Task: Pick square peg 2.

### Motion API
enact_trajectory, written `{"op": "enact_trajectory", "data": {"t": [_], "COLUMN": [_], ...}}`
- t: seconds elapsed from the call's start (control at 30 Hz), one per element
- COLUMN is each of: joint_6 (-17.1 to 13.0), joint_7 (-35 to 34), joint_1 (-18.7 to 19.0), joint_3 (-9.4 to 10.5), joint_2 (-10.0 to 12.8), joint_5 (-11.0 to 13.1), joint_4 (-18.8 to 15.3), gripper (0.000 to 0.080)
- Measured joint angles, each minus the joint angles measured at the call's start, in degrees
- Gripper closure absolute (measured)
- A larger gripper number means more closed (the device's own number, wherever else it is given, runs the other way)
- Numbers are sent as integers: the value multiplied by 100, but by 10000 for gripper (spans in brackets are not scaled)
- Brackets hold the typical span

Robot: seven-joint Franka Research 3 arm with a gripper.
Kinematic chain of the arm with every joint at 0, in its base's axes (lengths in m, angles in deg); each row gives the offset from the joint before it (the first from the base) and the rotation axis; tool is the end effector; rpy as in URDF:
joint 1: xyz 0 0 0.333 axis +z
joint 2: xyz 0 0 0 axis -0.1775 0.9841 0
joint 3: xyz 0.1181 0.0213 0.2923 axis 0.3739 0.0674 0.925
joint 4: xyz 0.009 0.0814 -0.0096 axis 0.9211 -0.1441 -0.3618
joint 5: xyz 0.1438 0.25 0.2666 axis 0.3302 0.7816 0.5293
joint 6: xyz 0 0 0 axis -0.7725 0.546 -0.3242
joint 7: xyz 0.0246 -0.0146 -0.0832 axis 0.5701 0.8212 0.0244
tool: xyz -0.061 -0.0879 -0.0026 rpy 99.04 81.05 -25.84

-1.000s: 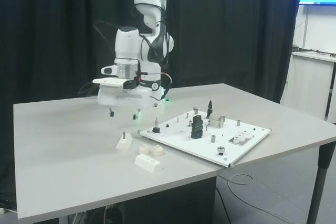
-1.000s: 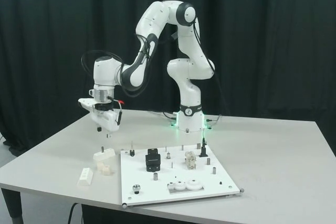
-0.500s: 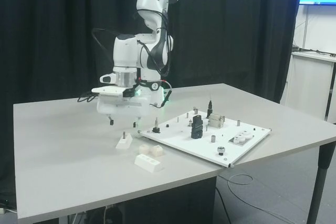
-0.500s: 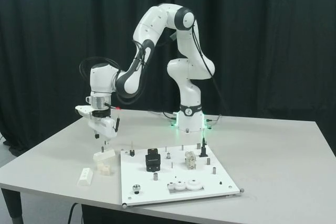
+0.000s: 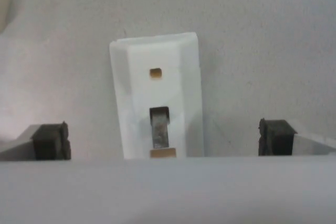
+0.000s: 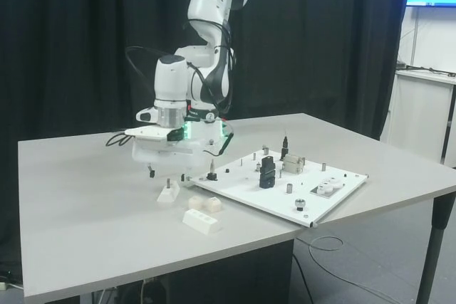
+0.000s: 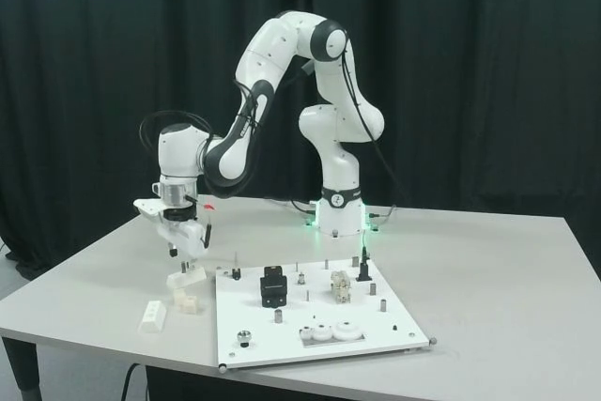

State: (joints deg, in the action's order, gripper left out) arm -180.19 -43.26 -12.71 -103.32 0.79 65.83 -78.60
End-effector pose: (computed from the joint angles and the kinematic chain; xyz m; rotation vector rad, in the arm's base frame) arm 0.4567 -0.3133 0.2217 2.3860 -1.9939 0.0615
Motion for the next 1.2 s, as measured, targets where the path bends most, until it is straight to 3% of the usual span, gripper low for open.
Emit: {"op": "enact_trajectory", "data": {"t": [0.9,0.93,1.2], "joint_6": [40,39,39], "joint_7": [423,423,423], "joint_1": [-4,-5,-6], "joint_3": [-1,-2,-5], "joint_2": [182,183,183], "joint_5": [422,426,444], "joint_4": [27,34,89], "gripper": [3,128,128]}}
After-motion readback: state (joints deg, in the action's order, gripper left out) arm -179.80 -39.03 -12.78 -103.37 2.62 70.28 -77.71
